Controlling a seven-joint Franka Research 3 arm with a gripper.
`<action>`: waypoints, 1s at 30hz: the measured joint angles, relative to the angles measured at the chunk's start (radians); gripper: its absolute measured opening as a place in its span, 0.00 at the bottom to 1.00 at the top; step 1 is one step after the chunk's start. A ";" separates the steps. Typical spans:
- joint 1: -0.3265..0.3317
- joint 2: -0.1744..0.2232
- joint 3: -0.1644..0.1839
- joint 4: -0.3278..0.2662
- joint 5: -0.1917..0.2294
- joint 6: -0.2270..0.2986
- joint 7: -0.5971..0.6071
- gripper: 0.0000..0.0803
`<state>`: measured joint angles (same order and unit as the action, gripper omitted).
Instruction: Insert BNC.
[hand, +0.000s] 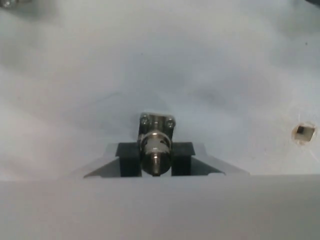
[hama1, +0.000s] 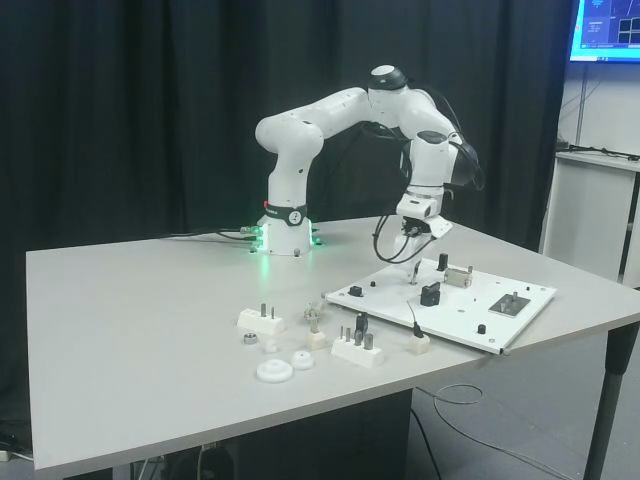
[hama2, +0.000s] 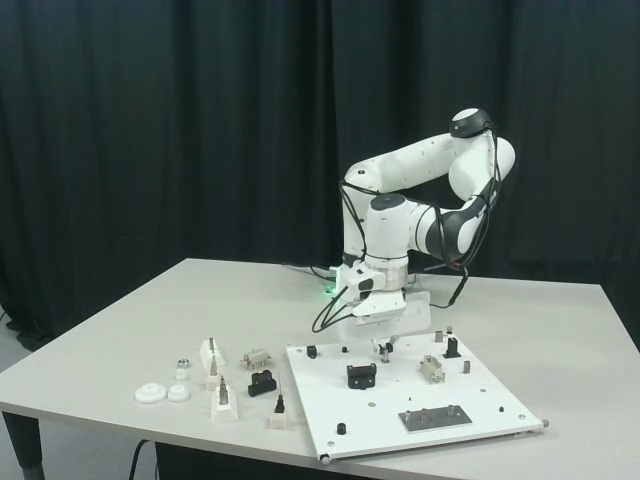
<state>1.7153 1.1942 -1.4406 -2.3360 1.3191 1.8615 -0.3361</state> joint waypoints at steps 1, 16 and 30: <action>0.000 0.000 0.000 0.000 0.000 0.000 0.009 0.16; -0.001 0.000 -0.001 0.002 0.000 -0.005 0.171 0.16; -0.011 0.000 0.001 0.012 0.000 -0.015 0.351 0.16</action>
